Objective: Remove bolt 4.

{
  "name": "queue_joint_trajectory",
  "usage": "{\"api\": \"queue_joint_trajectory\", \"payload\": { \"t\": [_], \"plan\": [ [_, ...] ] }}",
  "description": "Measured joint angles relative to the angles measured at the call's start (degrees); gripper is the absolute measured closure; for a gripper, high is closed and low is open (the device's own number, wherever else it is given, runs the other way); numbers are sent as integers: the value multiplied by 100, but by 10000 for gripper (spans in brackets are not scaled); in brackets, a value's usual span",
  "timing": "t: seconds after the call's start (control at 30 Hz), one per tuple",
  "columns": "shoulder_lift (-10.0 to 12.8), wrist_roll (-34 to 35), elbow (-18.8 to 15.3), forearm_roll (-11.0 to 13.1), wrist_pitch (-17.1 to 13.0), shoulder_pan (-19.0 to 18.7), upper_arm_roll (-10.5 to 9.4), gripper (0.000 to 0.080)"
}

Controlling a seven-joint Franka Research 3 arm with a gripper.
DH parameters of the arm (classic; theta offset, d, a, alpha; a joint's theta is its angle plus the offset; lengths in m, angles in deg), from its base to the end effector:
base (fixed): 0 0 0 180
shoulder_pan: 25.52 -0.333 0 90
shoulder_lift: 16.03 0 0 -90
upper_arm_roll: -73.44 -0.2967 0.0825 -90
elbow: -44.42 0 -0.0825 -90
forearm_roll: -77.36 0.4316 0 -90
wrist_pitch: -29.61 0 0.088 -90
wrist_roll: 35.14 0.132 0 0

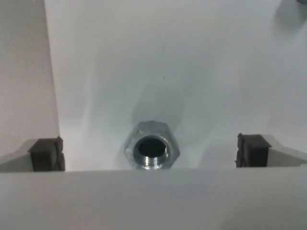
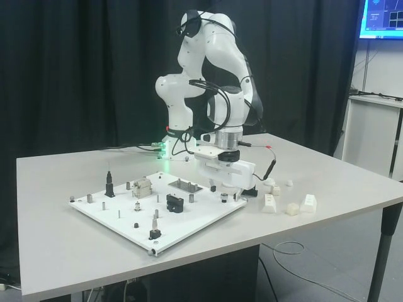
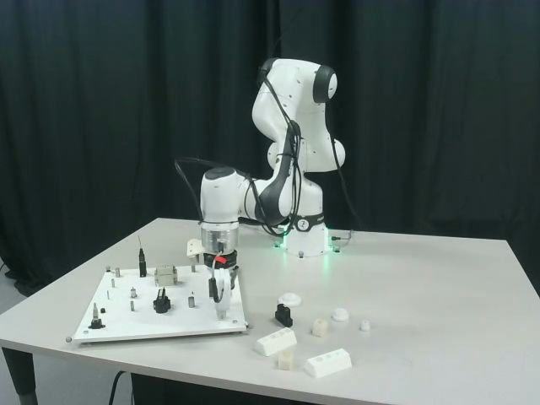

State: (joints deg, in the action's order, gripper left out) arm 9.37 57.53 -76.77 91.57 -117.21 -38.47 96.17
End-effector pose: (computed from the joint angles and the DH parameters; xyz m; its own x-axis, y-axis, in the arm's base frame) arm 0.5931 -0.1141 0.1402 -0.3749 -0.9269 0.0187 -0.9260 0.3735 -0.0545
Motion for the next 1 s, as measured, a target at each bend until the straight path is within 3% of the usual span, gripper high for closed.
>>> {"api": "queue_joint_trajectory", "payload": {
  "t": [1.0],
  "plan": [
    [76,-36,80,0,132,51,-24,3]
  ]
}}
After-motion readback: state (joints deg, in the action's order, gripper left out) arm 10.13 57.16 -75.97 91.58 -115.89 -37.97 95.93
